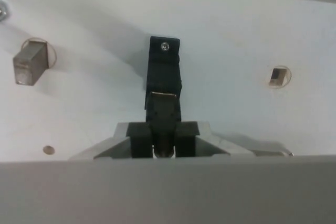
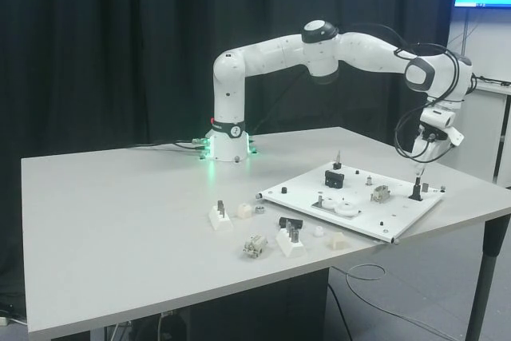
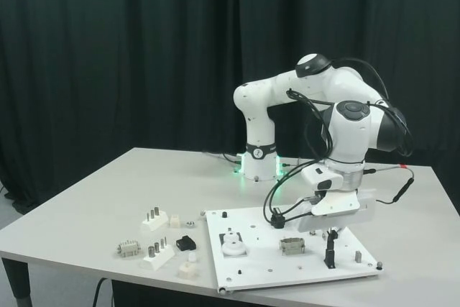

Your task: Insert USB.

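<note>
Black USB plug with a metal tip (image 1: 164, 85) stands upright on the white assembly board (image 2: 399, 215), near its far-right corner on the grey bench (image 2: 120, 197). Gripper (image 1: 164, 148) hangs directly above; jaws appear pressed against the plug's upper end. Judgement: keep the plug vertical, square over its socket, press straight down, no sideways drag.

White arm (image 2: 319, 49) bolted at base with green glow, upper links reaching out sideways, elbow high, forearm bent down. Wrist vertical, gripper (image 2: 421, 167) pointing straight down, hovering just above white board. Jaws nearly closed, clamped round slim black upright piece between fingertips.
</note>
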Robot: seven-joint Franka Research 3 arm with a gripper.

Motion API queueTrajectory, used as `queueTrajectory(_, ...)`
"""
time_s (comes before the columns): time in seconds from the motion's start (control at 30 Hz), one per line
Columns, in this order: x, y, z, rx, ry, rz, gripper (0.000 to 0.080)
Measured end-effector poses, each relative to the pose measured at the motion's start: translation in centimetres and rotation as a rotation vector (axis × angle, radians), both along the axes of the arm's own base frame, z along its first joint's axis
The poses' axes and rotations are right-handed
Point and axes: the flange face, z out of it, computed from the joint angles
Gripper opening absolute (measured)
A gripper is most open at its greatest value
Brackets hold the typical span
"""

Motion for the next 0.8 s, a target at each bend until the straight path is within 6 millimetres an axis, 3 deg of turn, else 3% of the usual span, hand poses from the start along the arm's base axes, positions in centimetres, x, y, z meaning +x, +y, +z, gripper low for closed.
queueTrajectory(0.4,0.0,0.0,0.0,-0.001,0.001,-0.01,0.0115)
queueTrajectory(0.43,0.0,0.0,0.0,-0.001,0.002,-0.01,0.0379)
queueTrajectory(0.47,0.0,0.0,0.1,-0.001,0.003,-0.011,0.0379)
queueTrajectory(0.5,0.0,-0.1,0.2,-0.001,0.004,-0.011,0.0661)
queueTrajectory(0.67,-0.2,-0.2,1.0,-0.007,0.012,-0.022,0.0661)
queueTrajectory(0.7,-0.2,-0.2,1.2,-0.007,0.013,-0.024,0.0764)
queueTrajectory(0.8,-0.3,-0.3,1.7,-0.008,0.015,-0.025,0.0764)
